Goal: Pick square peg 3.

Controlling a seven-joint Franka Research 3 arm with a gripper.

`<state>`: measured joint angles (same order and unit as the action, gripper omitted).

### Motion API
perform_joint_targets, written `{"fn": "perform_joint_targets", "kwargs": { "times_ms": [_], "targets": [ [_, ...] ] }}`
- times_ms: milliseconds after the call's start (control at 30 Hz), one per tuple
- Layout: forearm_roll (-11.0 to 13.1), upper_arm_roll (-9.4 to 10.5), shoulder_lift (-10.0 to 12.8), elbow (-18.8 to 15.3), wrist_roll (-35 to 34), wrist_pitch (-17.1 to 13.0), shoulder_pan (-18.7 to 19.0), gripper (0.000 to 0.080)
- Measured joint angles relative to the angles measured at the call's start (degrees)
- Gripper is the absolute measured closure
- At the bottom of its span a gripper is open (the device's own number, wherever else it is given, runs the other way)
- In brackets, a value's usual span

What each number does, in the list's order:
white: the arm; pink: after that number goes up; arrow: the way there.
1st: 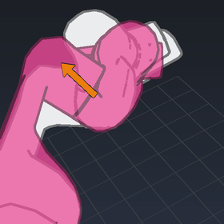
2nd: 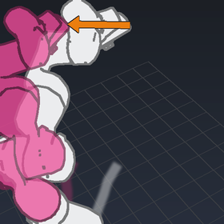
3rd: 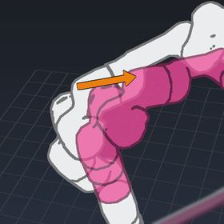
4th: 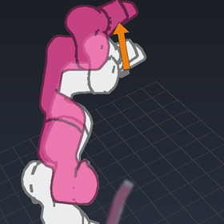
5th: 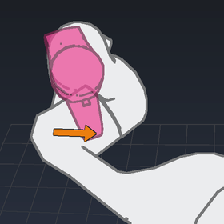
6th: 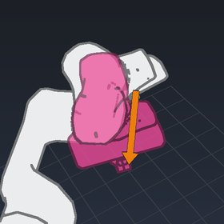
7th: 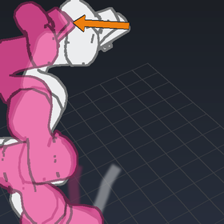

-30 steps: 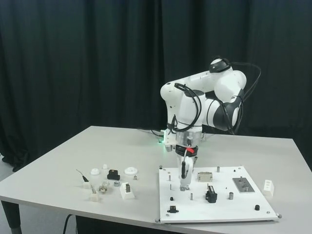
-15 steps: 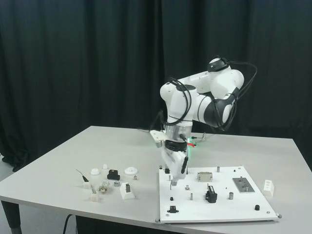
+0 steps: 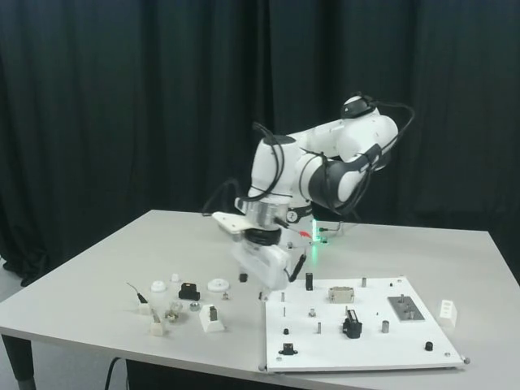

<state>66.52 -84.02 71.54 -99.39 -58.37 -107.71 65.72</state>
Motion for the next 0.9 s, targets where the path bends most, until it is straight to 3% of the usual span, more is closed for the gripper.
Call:
{"fn": "perform_joint_targets", "kwargs": {
  "times_ms": [900],
  "targets": [
    [1.5,-0.78,0.1,-2.6,49.2,0.3,-7.1,0.0003]
  ]
}}
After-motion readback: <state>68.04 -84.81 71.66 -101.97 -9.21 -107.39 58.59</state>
